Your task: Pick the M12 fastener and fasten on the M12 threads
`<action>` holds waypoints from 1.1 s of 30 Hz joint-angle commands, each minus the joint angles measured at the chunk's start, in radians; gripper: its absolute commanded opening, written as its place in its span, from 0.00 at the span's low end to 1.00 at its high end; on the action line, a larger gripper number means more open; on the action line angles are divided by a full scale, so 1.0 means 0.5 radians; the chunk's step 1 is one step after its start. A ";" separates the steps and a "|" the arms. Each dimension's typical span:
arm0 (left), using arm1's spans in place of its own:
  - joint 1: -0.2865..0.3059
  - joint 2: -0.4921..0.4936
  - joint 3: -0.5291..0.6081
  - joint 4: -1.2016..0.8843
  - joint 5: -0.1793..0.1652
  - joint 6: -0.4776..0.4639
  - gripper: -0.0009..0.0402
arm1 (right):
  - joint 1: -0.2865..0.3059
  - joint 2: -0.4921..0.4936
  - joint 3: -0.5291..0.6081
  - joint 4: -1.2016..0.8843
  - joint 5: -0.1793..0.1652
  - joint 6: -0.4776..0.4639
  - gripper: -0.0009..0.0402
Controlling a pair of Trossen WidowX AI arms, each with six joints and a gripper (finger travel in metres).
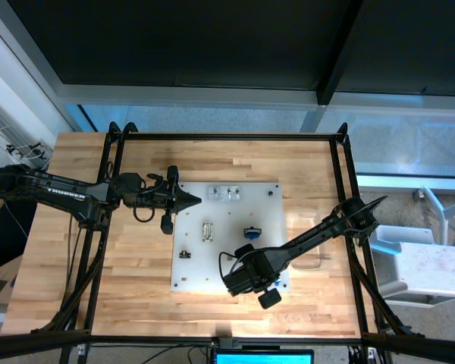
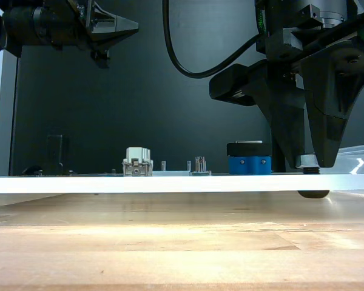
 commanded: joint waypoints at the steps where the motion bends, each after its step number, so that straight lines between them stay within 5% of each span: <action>1: 0.000 0.000 0.000 0.000 0.001 0.001 0.02 | 0.000 -0.008 0.001 -0.006 0.000 0.001 0.09; 11: 0.001 0.000 0.000 0.000 0.001 0.001 0.02 | 0.005 -0.019 0.001 -0.012 0.000 0.002 0.34; 21: 0.001 0.000 0.000 0.000 0.001 0.001 0.02 | 0.014 -0.091 0.002 -0.018 0.000 -0.029 0.40; 26: 0.000 0.000 0.000 0.000 0.001 0.001 0.02 | 0.016 -0.192 0.002 -0.029 0.000 -0.208 0.40; 33: 0.000 0.000 0.000 0.000 0.001 0.001 0.02 | 0.014 -0.282 0.002 -0.090 0.002 -0.713 0.40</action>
